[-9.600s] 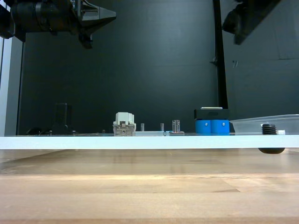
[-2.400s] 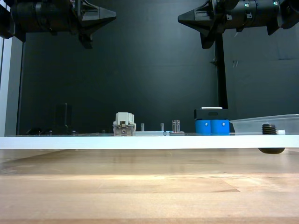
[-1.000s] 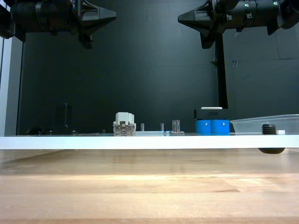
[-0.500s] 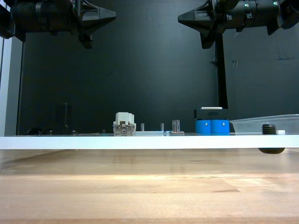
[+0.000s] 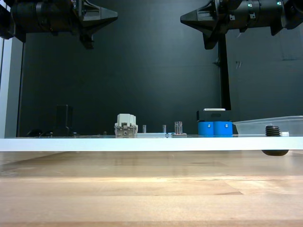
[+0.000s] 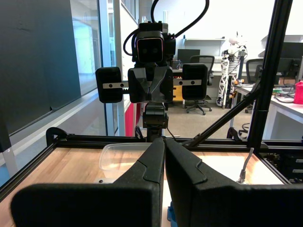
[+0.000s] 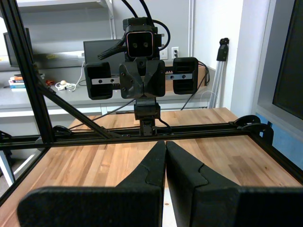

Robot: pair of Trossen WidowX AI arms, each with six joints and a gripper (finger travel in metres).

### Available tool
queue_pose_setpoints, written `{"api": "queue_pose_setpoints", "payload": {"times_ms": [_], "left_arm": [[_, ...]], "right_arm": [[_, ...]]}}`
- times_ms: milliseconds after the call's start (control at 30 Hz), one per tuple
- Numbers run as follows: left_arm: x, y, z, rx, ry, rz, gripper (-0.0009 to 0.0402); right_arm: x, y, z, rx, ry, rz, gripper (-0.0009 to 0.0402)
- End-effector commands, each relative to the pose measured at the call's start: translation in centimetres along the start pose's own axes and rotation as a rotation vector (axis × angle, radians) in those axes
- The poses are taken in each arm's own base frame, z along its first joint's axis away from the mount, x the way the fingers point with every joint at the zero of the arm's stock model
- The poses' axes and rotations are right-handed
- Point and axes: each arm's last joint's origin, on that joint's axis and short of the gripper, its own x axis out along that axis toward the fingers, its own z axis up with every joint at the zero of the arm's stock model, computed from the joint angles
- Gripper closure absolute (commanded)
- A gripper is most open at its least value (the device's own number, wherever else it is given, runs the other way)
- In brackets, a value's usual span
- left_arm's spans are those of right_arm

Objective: Pick the RJ45 connector and install on taskboard

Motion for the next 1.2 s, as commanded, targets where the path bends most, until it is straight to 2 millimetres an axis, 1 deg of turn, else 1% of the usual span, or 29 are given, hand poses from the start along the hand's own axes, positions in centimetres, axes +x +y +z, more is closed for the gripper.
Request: {"api": "queue_pose_setpoints", "payload": {"times_ms": [33, 1200], "left_arm": [[0.00, 0.01, 0.00, 0.000, 0.000, 0.000, 0.0393], [0.00, 0.01, 0.00, 0.000, 0.000, 0.000, 0.0393]], "right_arm": [[0.00, 0.00, 0.00, 0.000, 0.000, 0.000, 0.0393], [0.00, 0.00, 0.00, 0.000, 0.000, 0.000, 0.0393]]}}
